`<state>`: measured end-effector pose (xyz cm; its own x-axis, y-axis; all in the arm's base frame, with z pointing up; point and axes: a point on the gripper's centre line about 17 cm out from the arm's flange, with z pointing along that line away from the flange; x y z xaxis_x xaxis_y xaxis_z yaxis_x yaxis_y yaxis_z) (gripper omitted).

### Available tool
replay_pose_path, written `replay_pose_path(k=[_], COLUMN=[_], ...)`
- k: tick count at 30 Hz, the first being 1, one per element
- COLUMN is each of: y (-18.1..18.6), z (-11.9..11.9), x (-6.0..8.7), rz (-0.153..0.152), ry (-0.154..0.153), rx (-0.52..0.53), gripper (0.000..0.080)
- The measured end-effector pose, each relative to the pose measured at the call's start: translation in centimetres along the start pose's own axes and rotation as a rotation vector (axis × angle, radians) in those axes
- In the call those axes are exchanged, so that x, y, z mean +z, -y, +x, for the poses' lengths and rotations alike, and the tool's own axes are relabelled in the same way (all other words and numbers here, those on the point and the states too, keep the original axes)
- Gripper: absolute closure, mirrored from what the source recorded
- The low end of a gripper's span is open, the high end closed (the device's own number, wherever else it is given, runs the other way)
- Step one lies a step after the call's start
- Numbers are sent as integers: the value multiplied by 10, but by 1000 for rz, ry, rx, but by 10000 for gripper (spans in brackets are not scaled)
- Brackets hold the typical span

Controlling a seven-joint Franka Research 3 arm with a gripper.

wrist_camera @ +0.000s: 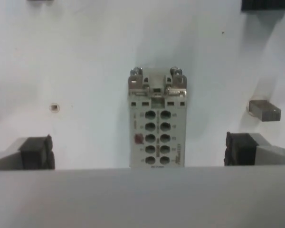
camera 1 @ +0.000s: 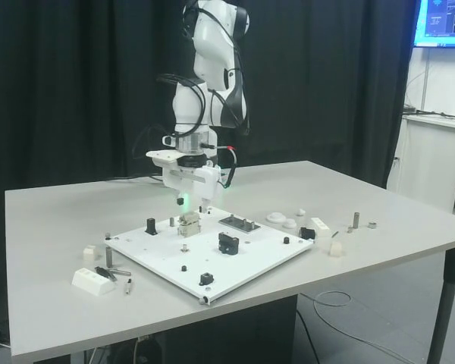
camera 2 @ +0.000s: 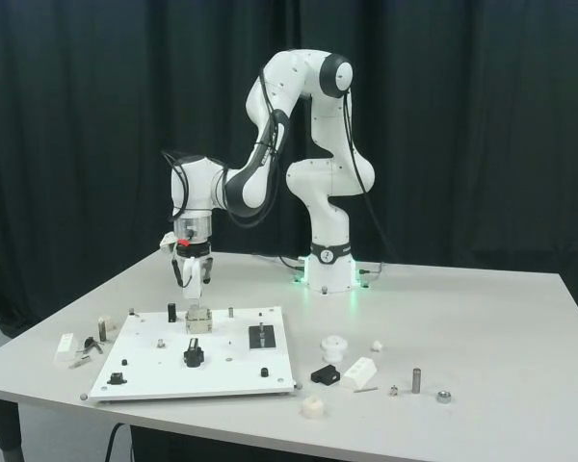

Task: Remove waterproof.

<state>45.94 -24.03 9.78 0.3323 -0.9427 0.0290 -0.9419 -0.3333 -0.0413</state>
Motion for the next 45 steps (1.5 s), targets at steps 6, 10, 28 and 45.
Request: replay_pose_path(k=[6, 10, 28, 45], y=[-3, -7, -13, -16], z=[-2, -4, -7, 0], x=[5, 10, 18, 27], rz=[7, 8, 21, 8], ry=[-5, -7, -21, -39], rx=[11, 19, 33, 47], gripper=[3, 3, 3, 3])
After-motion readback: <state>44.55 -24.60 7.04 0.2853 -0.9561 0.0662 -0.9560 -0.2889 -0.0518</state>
